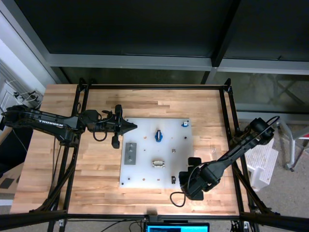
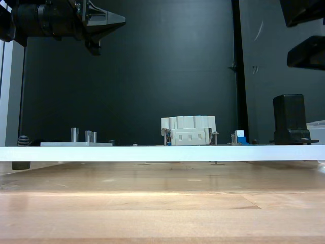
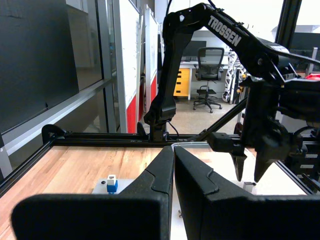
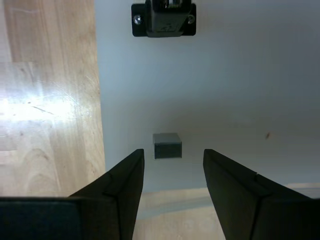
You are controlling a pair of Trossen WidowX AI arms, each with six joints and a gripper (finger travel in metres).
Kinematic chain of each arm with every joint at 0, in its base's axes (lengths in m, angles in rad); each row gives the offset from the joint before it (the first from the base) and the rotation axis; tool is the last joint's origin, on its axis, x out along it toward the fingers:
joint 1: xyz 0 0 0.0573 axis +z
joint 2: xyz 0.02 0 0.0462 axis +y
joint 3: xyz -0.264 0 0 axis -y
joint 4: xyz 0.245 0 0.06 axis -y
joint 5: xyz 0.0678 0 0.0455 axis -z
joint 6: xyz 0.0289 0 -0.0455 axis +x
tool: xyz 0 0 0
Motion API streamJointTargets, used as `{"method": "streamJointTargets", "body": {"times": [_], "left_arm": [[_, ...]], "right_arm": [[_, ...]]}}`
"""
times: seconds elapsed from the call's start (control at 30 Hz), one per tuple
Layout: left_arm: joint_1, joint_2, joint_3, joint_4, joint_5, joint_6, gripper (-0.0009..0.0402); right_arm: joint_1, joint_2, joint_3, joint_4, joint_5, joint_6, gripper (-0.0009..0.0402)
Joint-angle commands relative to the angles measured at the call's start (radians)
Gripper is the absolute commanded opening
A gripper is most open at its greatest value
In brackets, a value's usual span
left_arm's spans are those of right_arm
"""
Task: Pick the 16mm bar and install on taskboard
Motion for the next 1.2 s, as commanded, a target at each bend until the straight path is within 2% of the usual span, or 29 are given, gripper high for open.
{"method": "streamJointTargets", "body": {"times": [0.03, 0.4, 0.6, 0.87, 0.97, 1.1, 1.2], "left_arm": [[0.000, 0.000, 0.000, 0.000, 0.000, 0.000, 0.0000], [0.000, 0.000, 0.000, 0.000, 0.000, 0.000, 0.0000], [0.000, 0.000, 0.000, 0.000, 0.000, 0.000, 0.0000], [0.000, 0.000, 0.000, 0.000, 0.000, 0.000, 0.0000], [0.000, 0.000, 0.000, 0.000, 0.000, 0.000, 0.0000], [0.000, 0.000, 0.000, 0.000, 0.000, 0.000, 0.0000], [0.000, 0.000, 0.000, 0.000, 0.000, 0.000, 0.0000]], "right_arm": [[0.000, -0.023, 0.002, -0.005, -0.007, -0.003, 0.0182], [0.000, -0.049, 0.001, -0.026, -0.007, -0.003, 0.0188], [0.000, -0.089, 0.001, -0.019, 0.012, -0.026, 0.0188], [-0.072, -0.204, -0.003, -0.003, 0.074, -0.140, 0.0178], [-0.113, -0.246, -0.004, -0.002, 0.078, -0.186, 0.0162], [-0.164, -0.304, -0.018, 0.008, 0.135, -0.234, 0.0135], [-0.198, -0.357, -0.058, 0.053, 0.147, -0.277, 0.0115]]}}
